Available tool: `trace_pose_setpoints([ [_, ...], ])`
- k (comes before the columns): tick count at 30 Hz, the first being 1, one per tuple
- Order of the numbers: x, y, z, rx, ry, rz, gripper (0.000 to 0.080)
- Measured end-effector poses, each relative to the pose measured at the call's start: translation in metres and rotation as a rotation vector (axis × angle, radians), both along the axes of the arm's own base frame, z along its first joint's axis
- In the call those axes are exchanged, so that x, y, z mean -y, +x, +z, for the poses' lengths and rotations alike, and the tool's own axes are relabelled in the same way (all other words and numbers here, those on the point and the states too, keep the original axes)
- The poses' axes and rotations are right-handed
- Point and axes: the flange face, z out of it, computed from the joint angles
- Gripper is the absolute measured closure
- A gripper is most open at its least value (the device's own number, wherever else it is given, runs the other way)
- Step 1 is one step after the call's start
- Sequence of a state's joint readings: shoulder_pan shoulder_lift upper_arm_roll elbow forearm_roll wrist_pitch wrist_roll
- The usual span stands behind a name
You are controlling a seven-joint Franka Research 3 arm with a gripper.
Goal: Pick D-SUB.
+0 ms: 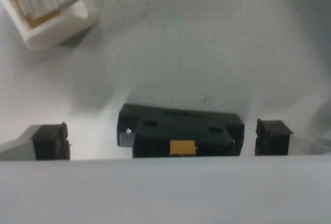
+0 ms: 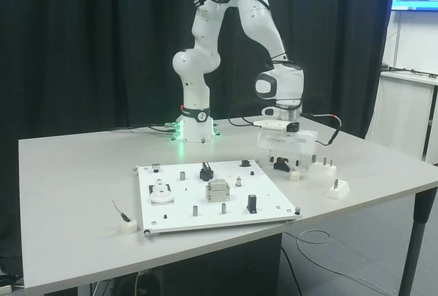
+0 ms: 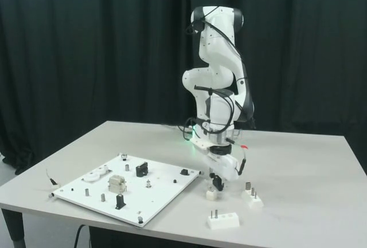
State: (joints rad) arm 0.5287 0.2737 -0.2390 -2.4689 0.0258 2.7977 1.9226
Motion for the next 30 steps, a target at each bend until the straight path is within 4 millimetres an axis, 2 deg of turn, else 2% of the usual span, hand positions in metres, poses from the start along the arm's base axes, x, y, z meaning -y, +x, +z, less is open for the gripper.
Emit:
trace_pose_setpoints([
  [17,-0.0004,-0.0002,-0.0014,-0.002,0.009,-0.002,0.0003],
  [18,-0.0004,-0.0002,-0.0014,-0.002,0.009,-0.002,0.0116],
  [27,0.0009,0.0003,-0.0009,-0.001,0.010,-0.005,0.0116],
  [28,0.0011,0.0003,-0.0008,-0.002,0.010,-0.005,0.0417],
  [30,0.0015,0.0005,-0.0006,-0.002,0.010,-0.006,0.0417],
])
